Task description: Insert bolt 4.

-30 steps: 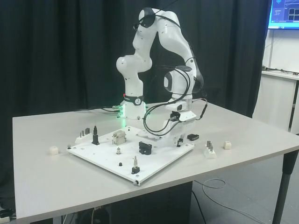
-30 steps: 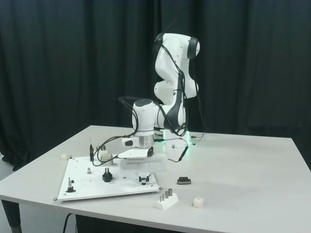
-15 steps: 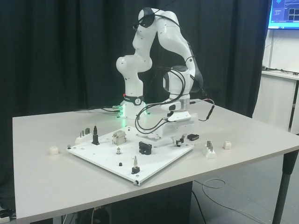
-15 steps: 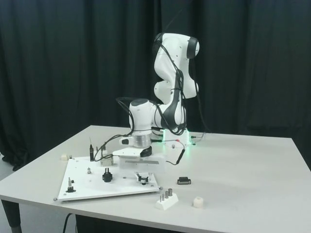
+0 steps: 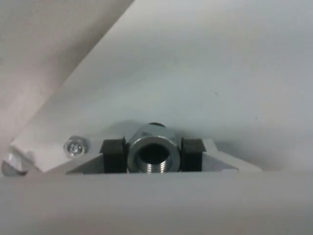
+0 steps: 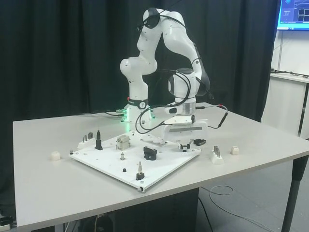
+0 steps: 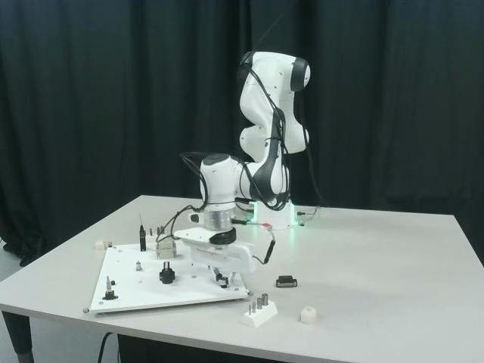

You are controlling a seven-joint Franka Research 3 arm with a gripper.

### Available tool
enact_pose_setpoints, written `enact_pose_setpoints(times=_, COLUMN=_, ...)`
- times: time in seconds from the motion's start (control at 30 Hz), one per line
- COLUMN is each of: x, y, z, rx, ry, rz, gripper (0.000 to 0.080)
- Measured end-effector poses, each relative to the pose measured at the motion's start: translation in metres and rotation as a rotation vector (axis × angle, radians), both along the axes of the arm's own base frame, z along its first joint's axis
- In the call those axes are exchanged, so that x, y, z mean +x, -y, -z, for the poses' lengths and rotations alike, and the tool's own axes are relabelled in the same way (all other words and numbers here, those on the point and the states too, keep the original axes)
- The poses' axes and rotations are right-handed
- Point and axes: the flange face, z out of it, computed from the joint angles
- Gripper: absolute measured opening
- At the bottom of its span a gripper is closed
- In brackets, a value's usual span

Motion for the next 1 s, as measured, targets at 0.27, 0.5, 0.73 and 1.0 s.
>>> enact_pose_setpoints(times=0.27, x=0.0004, y=-0.0003, z=0.0, rx=0.007, ry=-0.005, rz=0.158, gripper=0.0239)
enact_pose_setpoints(times=0.5, x=0.0005, y=-0.0005, z=0.0, rx=0.012, ry=-0.009, rz=0.293, gripper=0.0239)
enact_pose_setpoints(times=0.73, x=0.0006, y=-0.0006, z=0.0, rx=0.018, ry=-0.013, rz=0.435, gripper=0.0239)
enact_pose_setpoints(times=1.0, x=0.0008, y=-0.0009, z=0.0, rx=0.025, ry=-0.018, rz=0.606, gripper=0.0239)
